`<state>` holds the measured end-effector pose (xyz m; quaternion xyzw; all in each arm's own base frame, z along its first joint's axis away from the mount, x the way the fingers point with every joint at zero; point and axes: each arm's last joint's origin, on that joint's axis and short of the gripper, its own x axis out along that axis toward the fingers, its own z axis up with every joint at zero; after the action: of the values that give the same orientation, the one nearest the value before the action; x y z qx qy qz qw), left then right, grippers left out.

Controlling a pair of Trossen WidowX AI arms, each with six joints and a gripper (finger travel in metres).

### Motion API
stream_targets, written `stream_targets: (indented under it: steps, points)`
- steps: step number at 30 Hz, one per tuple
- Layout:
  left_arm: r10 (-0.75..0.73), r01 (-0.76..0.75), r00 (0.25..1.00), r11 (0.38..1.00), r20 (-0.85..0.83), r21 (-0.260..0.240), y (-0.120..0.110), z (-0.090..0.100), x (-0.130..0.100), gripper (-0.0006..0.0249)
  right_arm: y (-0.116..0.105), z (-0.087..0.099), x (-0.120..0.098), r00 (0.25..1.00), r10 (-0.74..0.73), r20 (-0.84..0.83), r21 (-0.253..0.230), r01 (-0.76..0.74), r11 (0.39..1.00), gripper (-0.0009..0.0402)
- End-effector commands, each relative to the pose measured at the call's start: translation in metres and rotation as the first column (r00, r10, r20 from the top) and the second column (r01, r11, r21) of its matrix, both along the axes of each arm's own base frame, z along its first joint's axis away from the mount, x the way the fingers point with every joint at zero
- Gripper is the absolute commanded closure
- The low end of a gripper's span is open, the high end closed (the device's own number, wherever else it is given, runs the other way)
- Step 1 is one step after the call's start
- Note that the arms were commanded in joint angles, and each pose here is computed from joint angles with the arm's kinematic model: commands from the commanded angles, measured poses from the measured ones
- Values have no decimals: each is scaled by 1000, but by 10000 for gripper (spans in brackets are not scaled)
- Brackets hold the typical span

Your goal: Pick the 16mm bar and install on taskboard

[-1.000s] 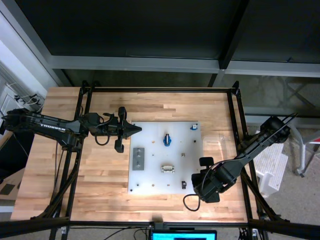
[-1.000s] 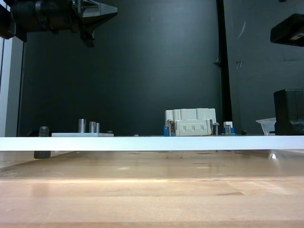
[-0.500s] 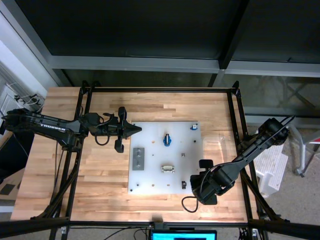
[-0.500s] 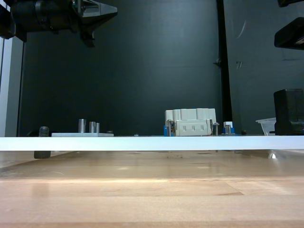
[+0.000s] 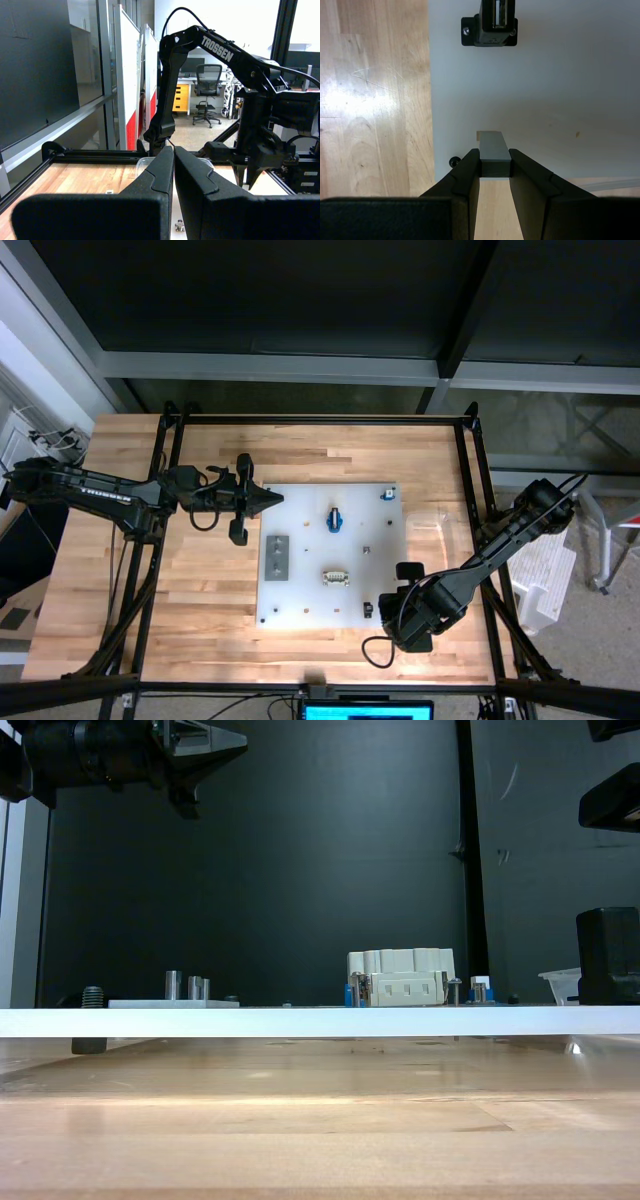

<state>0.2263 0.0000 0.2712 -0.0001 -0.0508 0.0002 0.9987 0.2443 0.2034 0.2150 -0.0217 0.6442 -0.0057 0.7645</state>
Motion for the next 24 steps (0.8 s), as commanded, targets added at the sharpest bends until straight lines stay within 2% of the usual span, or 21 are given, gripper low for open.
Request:
stream_targets:
  steps: [1,24]
  points:
    - [0,0,1000,1000,0,0,0,0,0,243,0,0,0,1000,1,1,0,-1,1000,389]
    - [0,0,1000,1000,0,0,0,0,0,243,1,-1,-2,1000,8,-2,-3,-8,1000,389]
